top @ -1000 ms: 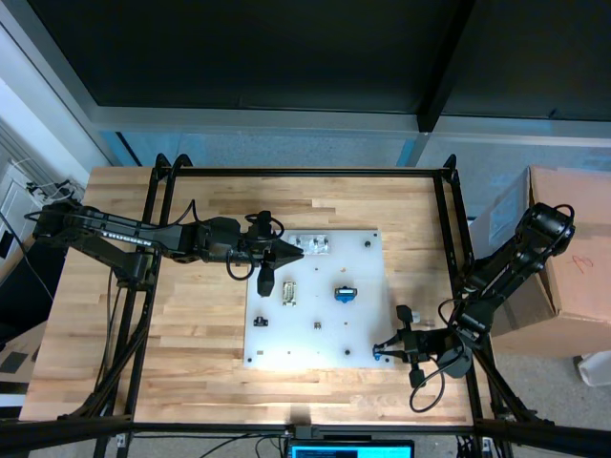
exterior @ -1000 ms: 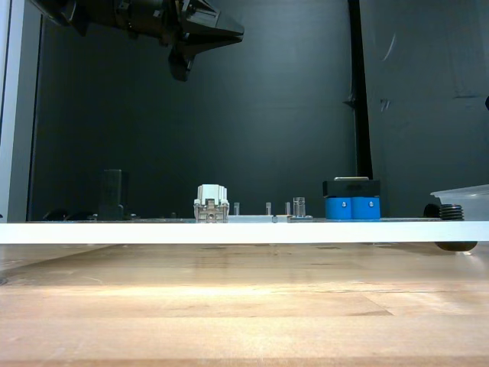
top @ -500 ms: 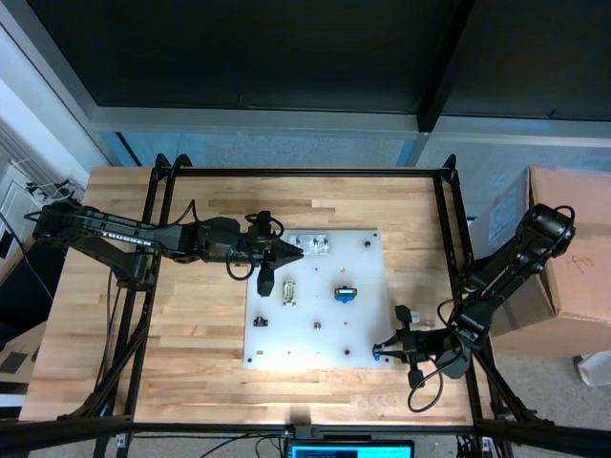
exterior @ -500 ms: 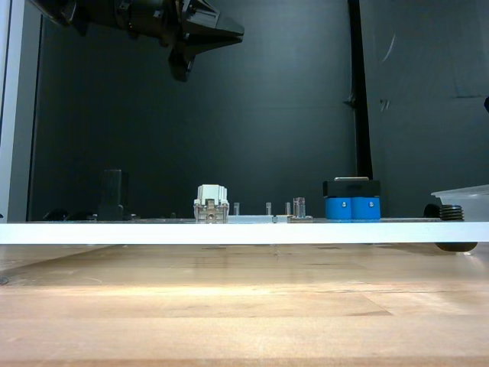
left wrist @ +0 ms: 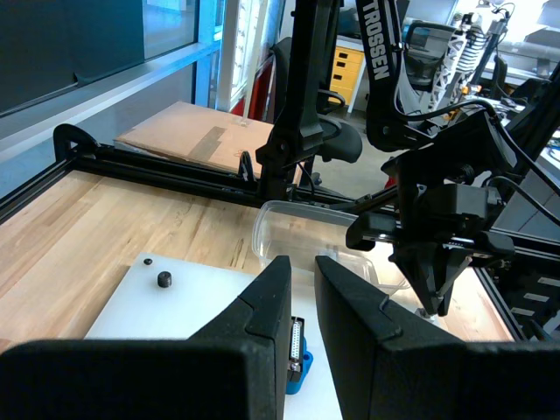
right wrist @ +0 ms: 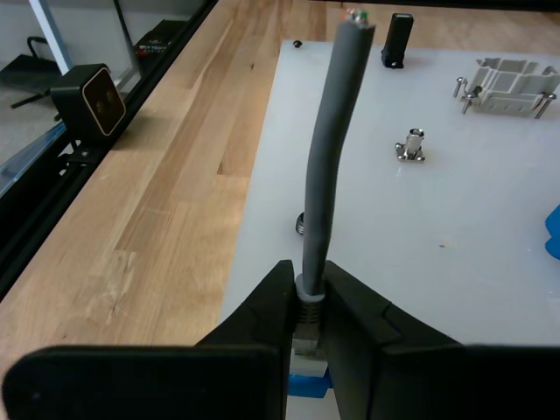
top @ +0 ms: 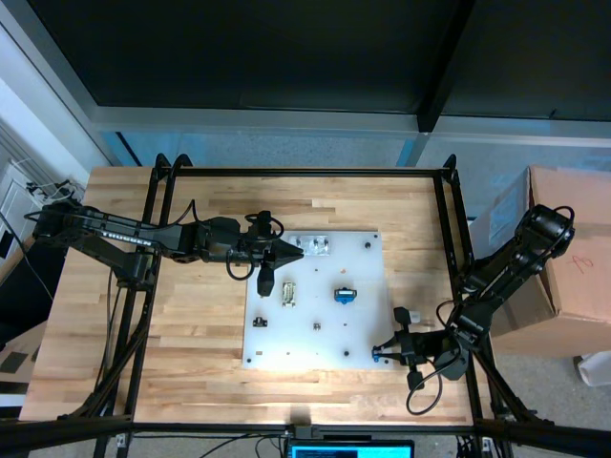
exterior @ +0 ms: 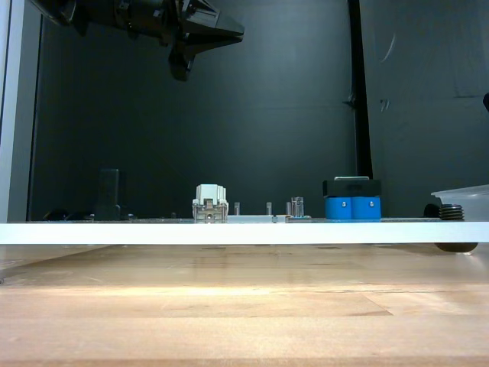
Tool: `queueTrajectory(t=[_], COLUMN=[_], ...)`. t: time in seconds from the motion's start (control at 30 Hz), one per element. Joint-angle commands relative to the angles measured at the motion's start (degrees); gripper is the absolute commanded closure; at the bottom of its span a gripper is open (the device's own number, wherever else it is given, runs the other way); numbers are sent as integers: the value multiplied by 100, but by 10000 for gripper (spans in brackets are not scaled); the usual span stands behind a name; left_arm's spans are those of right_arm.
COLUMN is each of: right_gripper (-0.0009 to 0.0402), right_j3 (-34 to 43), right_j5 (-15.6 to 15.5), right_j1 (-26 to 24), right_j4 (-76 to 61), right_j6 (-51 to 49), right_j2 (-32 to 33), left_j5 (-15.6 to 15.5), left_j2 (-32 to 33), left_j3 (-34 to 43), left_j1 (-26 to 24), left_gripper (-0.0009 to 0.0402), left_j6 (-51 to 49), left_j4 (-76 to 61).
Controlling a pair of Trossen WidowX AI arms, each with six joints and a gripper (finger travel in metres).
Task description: Pick the RJ45 connector and install on the taskboard
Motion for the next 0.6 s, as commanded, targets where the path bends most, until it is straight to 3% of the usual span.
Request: queueTrajectory(t=[0.03, 0.33, 0.6], right_gripper=[332, 277, 260], right_j3=[48, 282, 848], right_j5=[24, 11, 2], right_j1=[7, 2, -87], right_j4=[57, -374, -1886], right_j6=[4, 7, 138], right_j2=[-46, -280, -944], left_j5=[2, 2, 2], left_j2=[0, 0, 0], left_j3=[0, 0, 0], left_j1=[2, 2, 0], left_gripper=[358, 358, 358], left_j6=[2, 2, 2], left_j4=[0, 0, -2])
